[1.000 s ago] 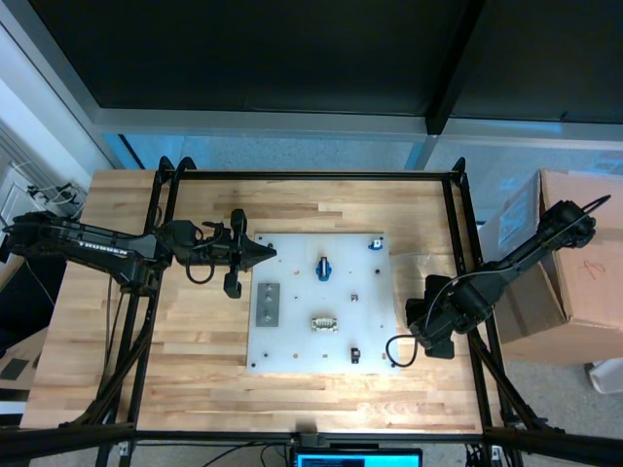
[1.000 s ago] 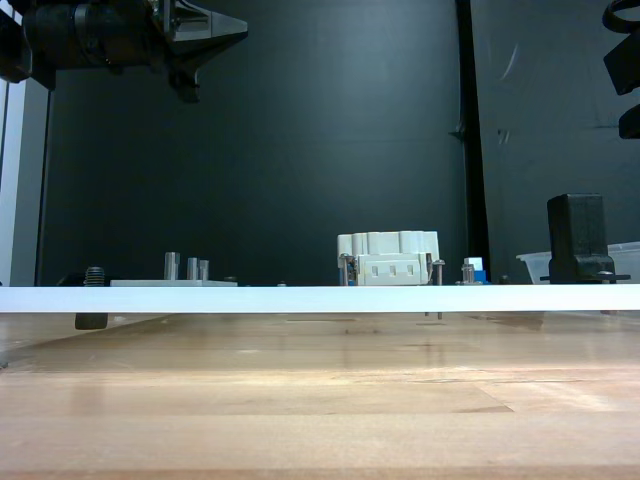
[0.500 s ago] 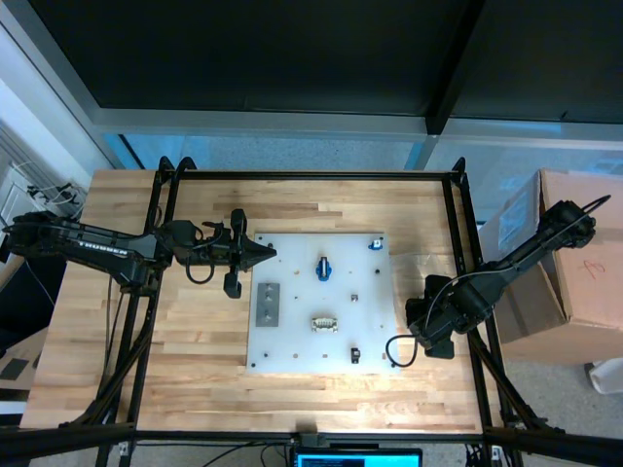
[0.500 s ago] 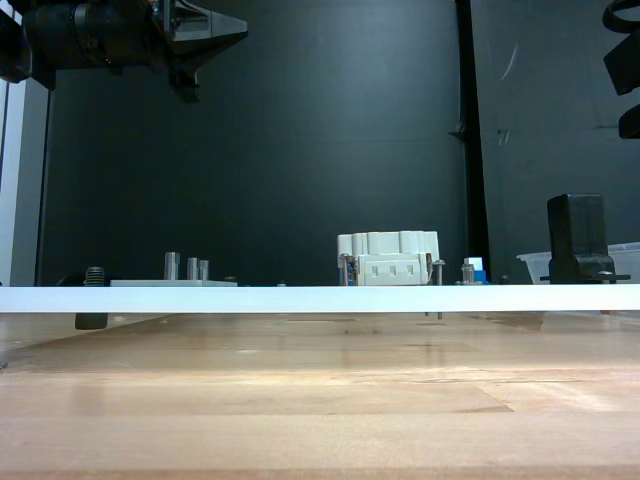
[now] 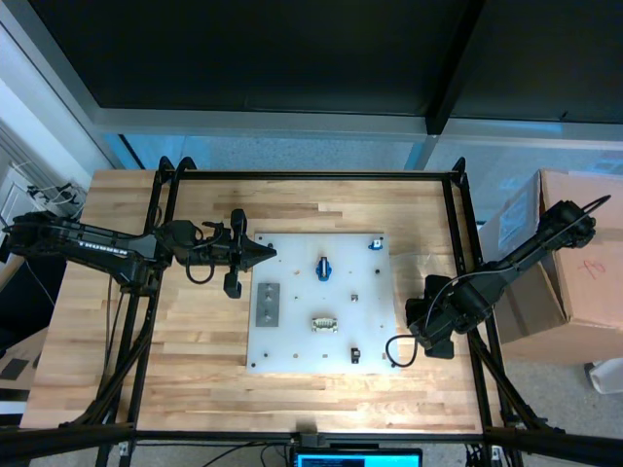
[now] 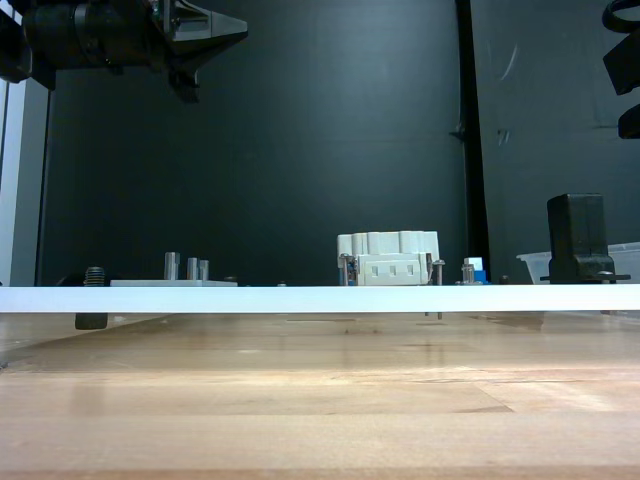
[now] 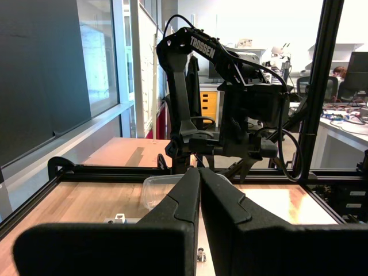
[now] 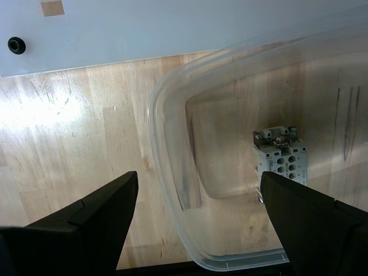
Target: Remove the HAN10E connector from the taskboard and place in the container
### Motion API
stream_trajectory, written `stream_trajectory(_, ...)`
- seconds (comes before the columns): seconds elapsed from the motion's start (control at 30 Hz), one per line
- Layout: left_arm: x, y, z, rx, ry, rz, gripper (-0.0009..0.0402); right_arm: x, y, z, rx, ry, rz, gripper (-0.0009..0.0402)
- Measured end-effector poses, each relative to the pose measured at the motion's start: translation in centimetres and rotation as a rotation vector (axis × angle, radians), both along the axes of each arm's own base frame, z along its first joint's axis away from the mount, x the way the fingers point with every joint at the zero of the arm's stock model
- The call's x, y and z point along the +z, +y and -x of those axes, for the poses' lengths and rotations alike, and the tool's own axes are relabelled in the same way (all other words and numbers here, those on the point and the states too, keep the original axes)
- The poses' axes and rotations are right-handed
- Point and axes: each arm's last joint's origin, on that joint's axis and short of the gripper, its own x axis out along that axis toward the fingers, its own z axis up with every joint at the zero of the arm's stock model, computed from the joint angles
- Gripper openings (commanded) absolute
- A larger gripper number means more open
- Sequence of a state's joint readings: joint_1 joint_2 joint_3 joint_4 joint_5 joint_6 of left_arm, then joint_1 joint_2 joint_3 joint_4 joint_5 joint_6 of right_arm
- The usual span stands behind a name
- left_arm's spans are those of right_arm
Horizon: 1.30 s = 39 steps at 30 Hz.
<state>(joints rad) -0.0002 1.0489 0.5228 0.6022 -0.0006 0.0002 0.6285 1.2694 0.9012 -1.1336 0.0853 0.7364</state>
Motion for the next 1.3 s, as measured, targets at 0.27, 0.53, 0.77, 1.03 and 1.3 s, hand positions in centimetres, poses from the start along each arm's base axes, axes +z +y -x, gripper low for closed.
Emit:
stream_trajectory(0.27, 0.0, 0.0, 0.0, 0.000, 0.000, 0.000, 0.0000, 0.0, 0.0, 0.0, -0.001, -0.002, -0.001, 0.0269)
stream_trajectory(0.53, 0.0, 0.0, 0.0, 0.000, 0.000, 0.000, 0.0000, 0.1, -1.2, -1.2, -0.080, -0.027, -0.017, 0.0165)
stream_trajectory(0.77, 0.0, 0.0, 0.0, 0.000, 0.000, 0.000, 0.0000, 0.3, -2.8, -3.2, -0.072, -0.127, -0.053, 0.0024)
stream_trajectory(1.03, 0.0, 0.0, 0.0, 0.000, 0.000, 0.000, 0.0000, 1.0, -5.0, -6.0, -0.023, -0.319, -0.072, 0.0003)
stream_trajectory(1.3, 0.0, 0.0, 0.0, 0.000, 0.000, 0.000, 0.0000, 2.6, -6.9, -9.1, 0.060, -0.634, -0.050, 0.0000)
